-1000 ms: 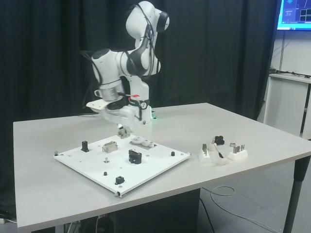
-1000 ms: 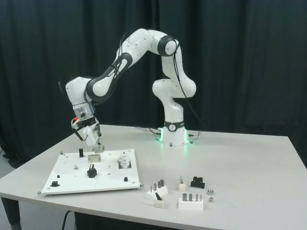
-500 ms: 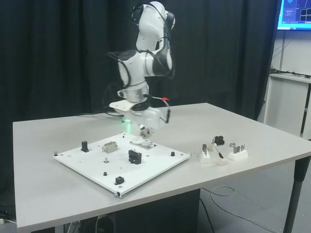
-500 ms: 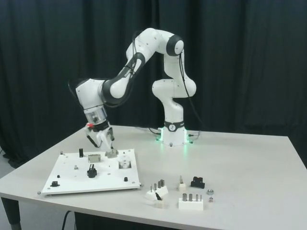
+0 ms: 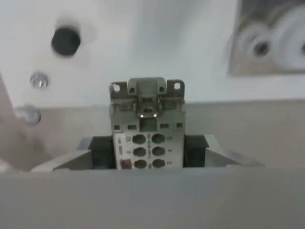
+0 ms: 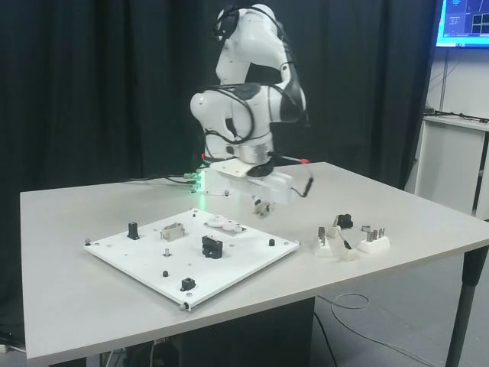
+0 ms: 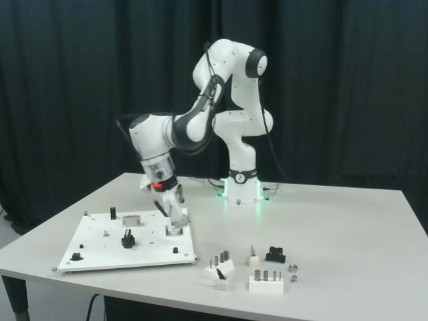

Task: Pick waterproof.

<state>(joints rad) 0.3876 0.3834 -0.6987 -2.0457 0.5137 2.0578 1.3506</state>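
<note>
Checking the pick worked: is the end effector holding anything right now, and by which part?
Yes. The end effector holds a grey connector, its fingers pressed on the two sides of the six-hole end; the latch end sticks out free.

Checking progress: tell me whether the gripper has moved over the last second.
Yes. The gripper has travelled across the white board, from above the grey connector block toward the board's edge nearest the small white holders.
</note>
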